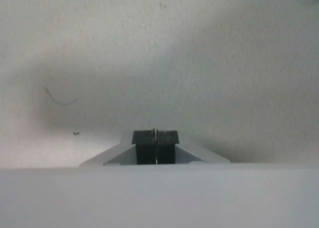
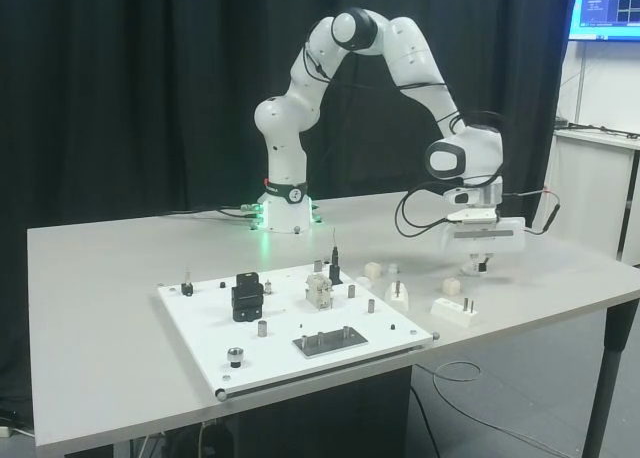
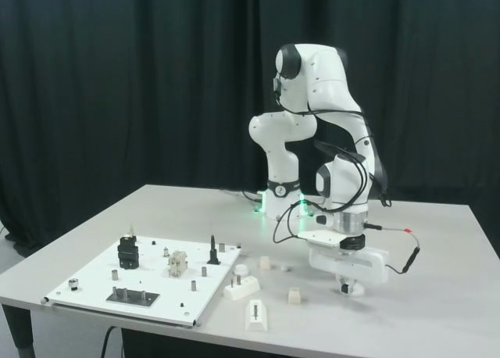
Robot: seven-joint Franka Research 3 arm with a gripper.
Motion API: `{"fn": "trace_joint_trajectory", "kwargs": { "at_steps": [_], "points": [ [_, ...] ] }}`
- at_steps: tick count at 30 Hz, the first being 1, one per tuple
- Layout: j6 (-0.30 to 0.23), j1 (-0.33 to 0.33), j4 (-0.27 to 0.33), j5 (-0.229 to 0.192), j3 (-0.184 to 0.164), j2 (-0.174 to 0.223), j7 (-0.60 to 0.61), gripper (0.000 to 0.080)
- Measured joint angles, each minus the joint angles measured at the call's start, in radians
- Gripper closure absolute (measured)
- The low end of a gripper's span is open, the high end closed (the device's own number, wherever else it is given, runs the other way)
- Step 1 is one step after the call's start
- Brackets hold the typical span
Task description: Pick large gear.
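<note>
Near the surface's (image 2: 120, 278) right edge we log the pincer (image 2: 482, 265) lowered over bare grey top, black pads (image 1: 155, 147) clenched together, grasping nothing. White board (image 3: 94, 284) sits well apart. Large gear: we cannot tell which small white piece.

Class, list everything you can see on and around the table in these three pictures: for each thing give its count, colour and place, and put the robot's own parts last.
Table: one, grey, carrying everything.
Board: one, white, on the table's front part, away from the gripper.
Black block: one, black, upright on the board.
Metal plate with pegs: one, grey, near the board's front edge.
Small white parts: several, white, loose on the table between board and gripper; which one is the large gear cannot be told.
Curtain: one, black, behind the table.
Arm: one, white, bolted at the table's rear, green light at its base.
Gripper: one, black fingertips shut together, low over the table.
</note>
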State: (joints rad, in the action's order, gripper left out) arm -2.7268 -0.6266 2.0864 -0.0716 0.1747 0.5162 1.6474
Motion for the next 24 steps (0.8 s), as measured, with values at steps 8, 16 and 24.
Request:
{"fn": "trace_joint_trajectory", "kwargs": {
  "at_steps": [8, 16, 24],
  "points": [
    [0.0, 0.009, -0.012, 0.001, 0.0, 0.0, -0.027, 0.0802],
    [0.003, 0.021, -0.03, 0.001, 0.0, 0.0, -0.09, 0.0802],
    [0.023, 0.035, -0.053, 0.001, 0.0, 0.0, -0.126, 0.0802]
  ]
}}
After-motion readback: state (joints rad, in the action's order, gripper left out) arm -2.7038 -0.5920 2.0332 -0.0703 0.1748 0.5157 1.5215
